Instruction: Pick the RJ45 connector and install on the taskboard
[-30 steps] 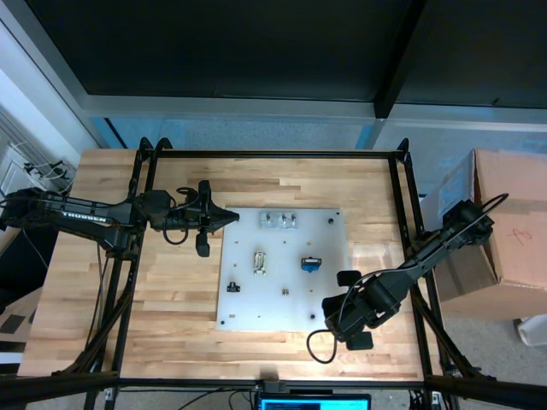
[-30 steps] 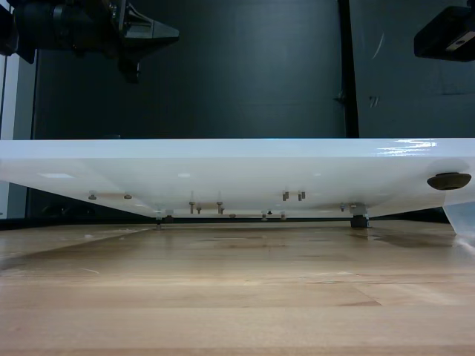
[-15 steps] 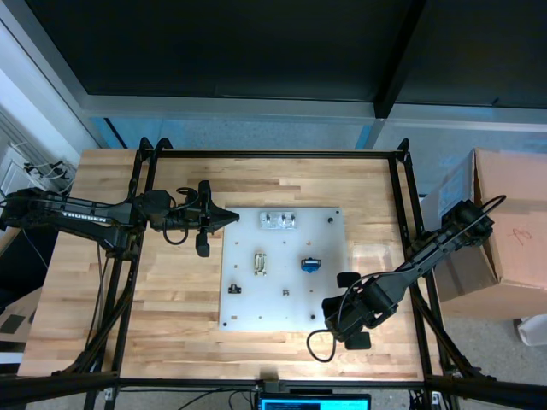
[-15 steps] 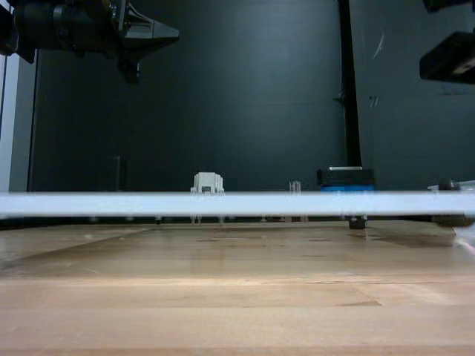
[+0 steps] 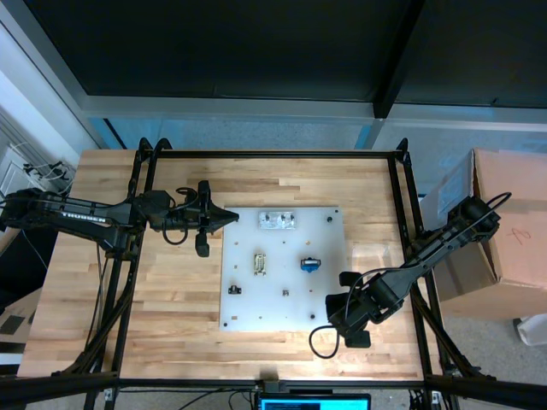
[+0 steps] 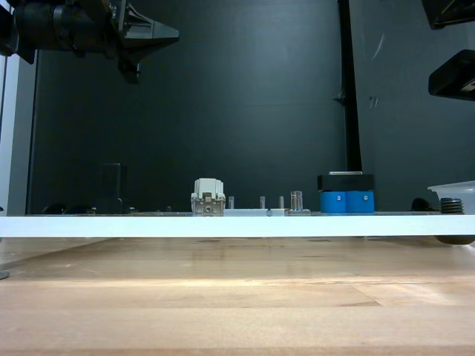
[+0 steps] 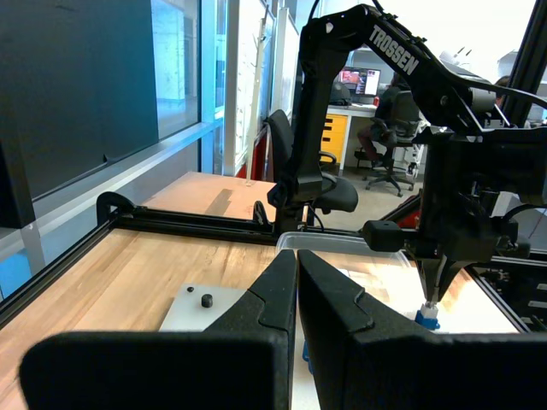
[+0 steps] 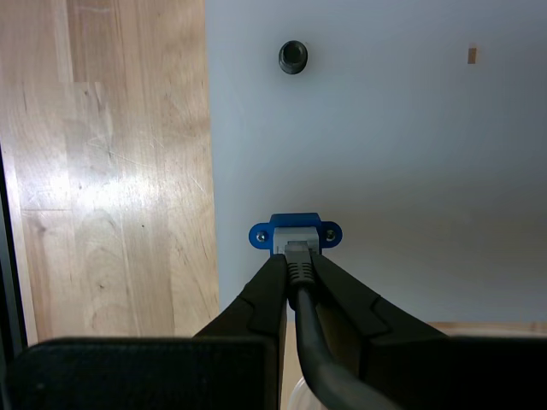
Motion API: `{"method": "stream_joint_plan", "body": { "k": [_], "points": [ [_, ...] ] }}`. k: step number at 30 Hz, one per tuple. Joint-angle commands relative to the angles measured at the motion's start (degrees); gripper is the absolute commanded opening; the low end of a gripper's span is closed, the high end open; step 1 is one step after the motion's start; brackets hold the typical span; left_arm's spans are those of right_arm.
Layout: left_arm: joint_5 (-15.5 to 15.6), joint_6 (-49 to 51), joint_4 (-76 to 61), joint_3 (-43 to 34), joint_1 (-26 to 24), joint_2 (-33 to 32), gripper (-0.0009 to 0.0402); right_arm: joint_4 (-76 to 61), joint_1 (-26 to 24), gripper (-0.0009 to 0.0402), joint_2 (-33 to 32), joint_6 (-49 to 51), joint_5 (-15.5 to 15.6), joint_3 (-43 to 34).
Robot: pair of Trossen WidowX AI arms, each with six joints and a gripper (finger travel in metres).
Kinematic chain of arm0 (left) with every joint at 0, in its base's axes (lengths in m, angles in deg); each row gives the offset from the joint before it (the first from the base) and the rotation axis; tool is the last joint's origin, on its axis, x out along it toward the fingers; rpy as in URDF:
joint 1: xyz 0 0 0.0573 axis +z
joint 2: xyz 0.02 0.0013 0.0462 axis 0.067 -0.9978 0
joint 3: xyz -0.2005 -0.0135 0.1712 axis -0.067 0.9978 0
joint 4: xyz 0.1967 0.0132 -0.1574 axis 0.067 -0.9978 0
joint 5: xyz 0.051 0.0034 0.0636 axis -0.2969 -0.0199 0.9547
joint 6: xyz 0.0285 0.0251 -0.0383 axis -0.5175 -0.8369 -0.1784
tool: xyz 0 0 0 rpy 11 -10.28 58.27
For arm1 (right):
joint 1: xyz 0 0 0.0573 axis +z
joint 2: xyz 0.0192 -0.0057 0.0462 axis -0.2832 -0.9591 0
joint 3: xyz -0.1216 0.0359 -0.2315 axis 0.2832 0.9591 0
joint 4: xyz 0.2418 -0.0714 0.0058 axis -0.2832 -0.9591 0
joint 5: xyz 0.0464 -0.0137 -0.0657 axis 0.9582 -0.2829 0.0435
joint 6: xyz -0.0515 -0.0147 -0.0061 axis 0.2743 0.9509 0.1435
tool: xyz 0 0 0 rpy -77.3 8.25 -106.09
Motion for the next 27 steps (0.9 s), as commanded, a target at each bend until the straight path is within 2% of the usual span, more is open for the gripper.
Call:
{"method": "stream_joint_plan", "body": {
  "k": [1,12,20,27],
  "points": [
    [0.0,-0.02,0.02,0.0,0.02,-0.02,0.0,-0.39,0.0,0.0,-0.79,-0.31,0.24,1.07],
    [0.0,-0.02,0.02,0.0,0.02,-0.02,0.0,-0.52,-0.02,0.0003,-0.76,-0.35,0.26,0.5],
    [0.0,0.0,0.02,0.0,0.02,-0.02,0.0,-0.5,-0.02,0.0052,-0.66,-0.81,0.31,0.5],
    [0.0,0.0,0.02,0.0,0.02,-0.02,0.0,-1.53,0.0,0.0077,-0.63,-0.24,0.2,-1.81]
  ]
}}
